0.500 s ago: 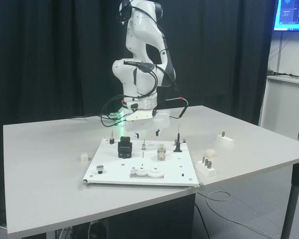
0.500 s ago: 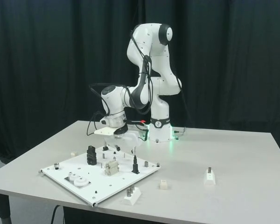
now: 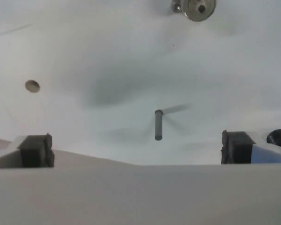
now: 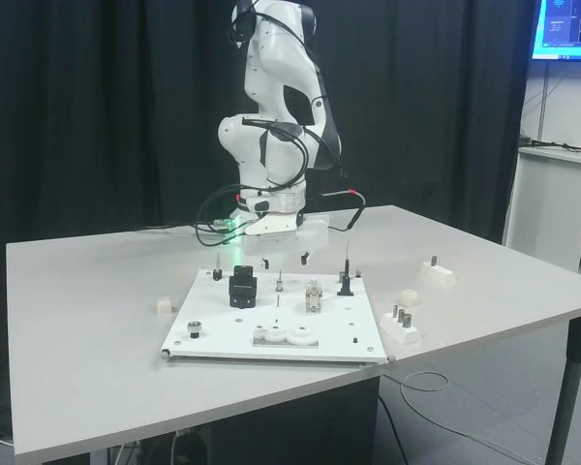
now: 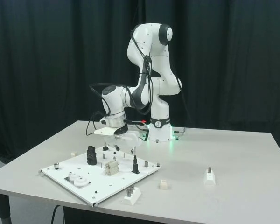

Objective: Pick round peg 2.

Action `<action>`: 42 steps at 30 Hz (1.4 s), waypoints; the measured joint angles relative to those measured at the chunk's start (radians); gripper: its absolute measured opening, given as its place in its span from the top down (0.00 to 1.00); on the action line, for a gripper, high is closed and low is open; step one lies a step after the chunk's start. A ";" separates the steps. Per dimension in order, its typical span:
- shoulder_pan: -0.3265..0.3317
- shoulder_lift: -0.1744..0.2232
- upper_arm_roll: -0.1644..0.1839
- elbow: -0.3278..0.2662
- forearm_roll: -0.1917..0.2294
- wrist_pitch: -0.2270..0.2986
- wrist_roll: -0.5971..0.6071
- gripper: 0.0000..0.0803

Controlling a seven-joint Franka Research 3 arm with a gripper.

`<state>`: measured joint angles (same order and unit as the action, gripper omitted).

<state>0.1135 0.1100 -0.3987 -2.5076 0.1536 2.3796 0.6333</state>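
Round peg 2 point(image 3: 158, 124) stands upright on the white board point(image 3: 107, 56), centred between and below the wide-open fingers point(image 3: 36, 150) of the gripper point(image 3: 136, 149), untouched.

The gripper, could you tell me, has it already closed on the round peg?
No, the gripper is open, its fingers apart on either side of the untouched round peg.

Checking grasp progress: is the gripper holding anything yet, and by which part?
Nothing is held. The gripper is open above the white board, and the round peg stands untouched between its fingers.
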 joint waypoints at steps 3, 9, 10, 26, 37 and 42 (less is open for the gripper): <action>0.000 0.000 0.000 0.000 -0.001 0.000 0.001 0.00; 0.003 0.000 0.000 0.001 -0.001 0.000 0.001 0.00; 0.004 0.000 0.000 0.002 -0.001 0.000 0.001 0.00; 0.026 0.003 0.000 0.004 -0.023 0.000 0.017 0.00; 0.065 0.009 0.000 0.018 -0.023 0.001 0.050 0.00; 0.086 0.009 0.001 0.027 -0.023 0.001 0.063 0.00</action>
<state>0.1992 0.1187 -0.3979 -2.4808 0.1311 2.3811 0.6962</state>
